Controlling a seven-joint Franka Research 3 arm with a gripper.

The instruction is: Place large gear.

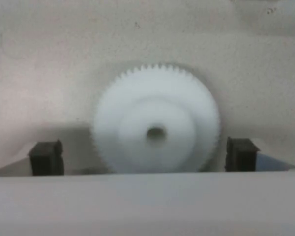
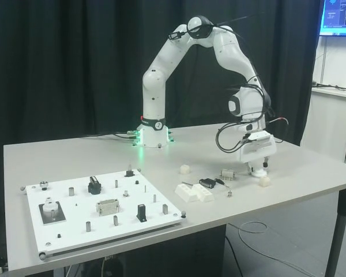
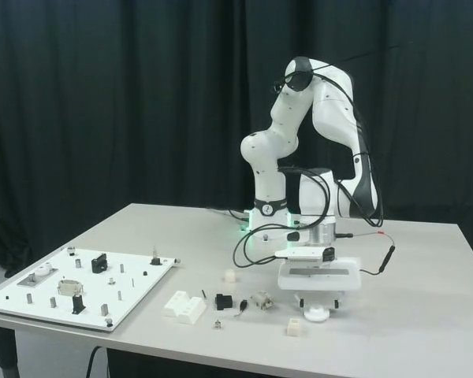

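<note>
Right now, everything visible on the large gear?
The large gear is white, plastic-looking, with fine teeth around the rim, a raised round hub and a small centre bore. It lies flat on the grey table, directly under the gripper, between its two black fingertips. Neither fingertip appears to touch it. In the room views it sits beneath the lowered wrist, far from the white board.

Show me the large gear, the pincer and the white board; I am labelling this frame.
large gear (image 1: 156, 120): wrist view, raised hub.
pincer (image 1: 145, 157): wrist view, midway between its black fingertips.
white board (image 2: 29, 195): first room view, bare edge.
</note>
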